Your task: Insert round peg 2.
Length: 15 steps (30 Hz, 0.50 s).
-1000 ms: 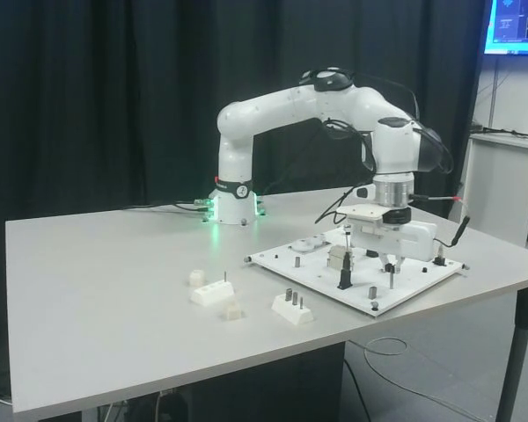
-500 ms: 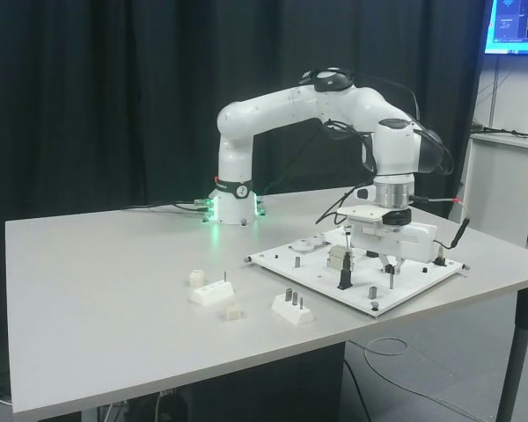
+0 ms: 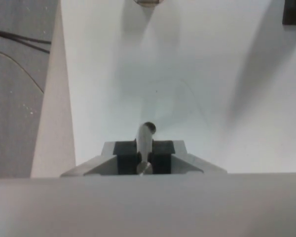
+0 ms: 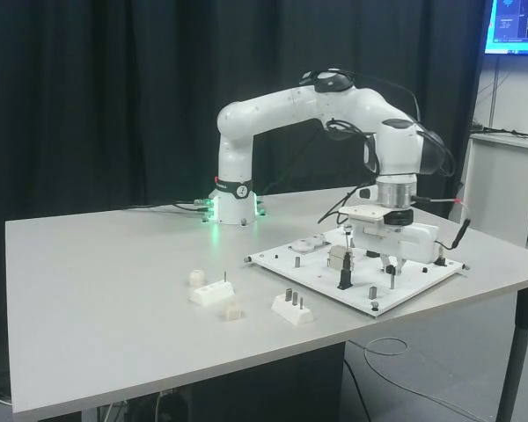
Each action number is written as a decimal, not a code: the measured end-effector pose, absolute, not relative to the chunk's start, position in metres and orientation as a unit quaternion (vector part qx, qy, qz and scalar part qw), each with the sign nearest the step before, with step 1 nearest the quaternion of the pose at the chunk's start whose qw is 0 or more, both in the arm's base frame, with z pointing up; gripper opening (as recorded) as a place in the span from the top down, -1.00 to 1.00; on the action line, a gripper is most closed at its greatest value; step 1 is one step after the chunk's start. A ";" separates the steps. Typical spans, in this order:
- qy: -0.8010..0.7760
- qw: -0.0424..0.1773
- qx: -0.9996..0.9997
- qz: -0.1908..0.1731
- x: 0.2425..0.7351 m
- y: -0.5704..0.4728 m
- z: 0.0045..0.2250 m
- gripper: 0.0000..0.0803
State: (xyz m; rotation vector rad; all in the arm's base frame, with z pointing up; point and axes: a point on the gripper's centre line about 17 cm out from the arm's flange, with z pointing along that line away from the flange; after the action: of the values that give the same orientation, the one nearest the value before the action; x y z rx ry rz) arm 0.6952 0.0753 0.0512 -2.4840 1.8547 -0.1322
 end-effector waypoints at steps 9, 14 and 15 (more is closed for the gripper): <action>0.597 0.009 -0.800 -0.050 0.695 0.076 0.051 0.85; 0.599 0.006 -0.799 -0.050 0.695 0.076 0.051 0.85; 0.598 0.005 -0.800 -0.050 0.695 0.077 0.051 0.85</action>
State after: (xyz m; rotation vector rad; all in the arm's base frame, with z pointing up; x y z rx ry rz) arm 0.6950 0.0766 0.0513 -2.5035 1.8737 -0.1577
